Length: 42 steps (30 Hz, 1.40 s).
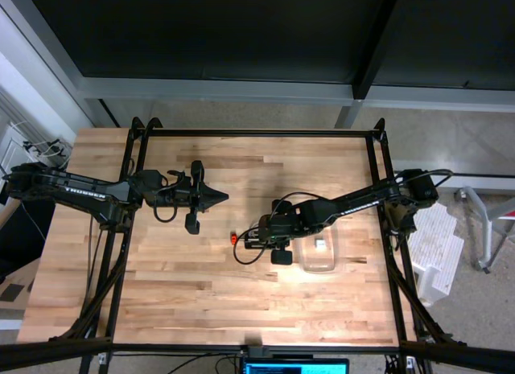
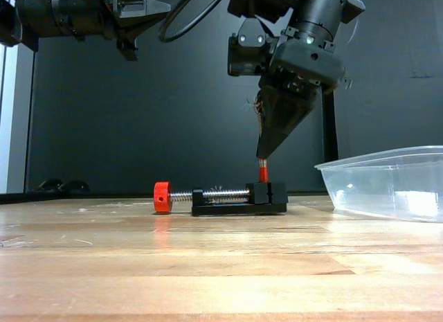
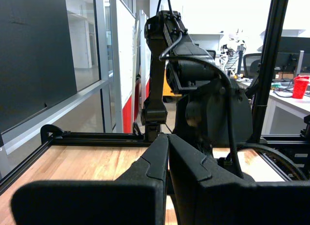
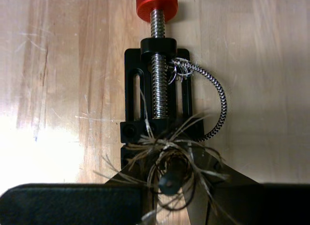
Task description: Remove the RCA connector from the receptacle and place in the container
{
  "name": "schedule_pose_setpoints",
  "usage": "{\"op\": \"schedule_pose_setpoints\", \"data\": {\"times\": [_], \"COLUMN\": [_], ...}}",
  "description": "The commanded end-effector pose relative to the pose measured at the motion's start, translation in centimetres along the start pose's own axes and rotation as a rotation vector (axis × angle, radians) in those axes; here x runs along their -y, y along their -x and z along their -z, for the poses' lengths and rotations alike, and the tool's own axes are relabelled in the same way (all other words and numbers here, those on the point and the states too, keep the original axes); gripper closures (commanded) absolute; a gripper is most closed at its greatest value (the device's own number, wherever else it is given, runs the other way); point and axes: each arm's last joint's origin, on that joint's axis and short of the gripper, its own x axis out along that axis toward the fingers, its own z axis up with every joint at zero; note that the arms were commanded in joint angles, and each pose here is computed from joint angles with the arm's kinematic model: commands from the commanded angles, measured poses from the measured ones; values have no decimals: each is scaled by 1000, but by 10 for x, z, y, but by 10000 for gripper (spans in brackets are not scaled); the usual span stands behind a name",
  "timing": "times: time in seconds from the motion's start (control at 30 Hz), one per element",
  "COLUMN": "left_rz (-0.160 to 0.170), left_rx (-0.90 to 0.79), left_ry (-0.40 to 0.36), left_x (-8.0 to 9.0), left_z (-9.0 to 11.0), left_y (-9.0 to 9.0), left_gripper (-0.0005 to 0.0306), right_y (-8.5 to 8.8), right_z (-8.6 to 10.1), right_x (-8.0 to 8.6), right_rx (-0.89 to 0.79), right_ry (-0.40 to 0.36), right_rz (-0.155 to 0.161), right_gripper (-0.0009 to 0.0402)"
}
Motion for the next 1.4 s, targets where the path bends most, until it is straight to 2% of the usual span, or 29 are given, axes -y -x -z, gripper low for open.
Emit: {"op": "schedule_pose_setpoints", "data": {"times": [0.03,0.27,0.67,0.93,1.1,1.4], "left_rz": [0,0,0,0,0,0], "left_rx": [0,0,0,0,0,0], "left_ry": [0,0,0,0,0,0], "left_x": [0,0,0,0,0,0], "left_z": [0,0,0,0,0,0], "left_y": [0,0,0,0,0,0], "left_gripper": [300,300,300,300,300,300], "right_y": [6,21,61,65,69,83], "right_z": [-1,-2,-3,-2,2,28], "right_x": [1,4,8,8,2,-6], "right_rx": [18,43,144,151,131,84], "right_ry": [-4,-9,-29,-28,-4,38], "right_rz": [0,-4,-25,-27,-33,-48], "right_gripper": [389,389,389,389,394,393]}}
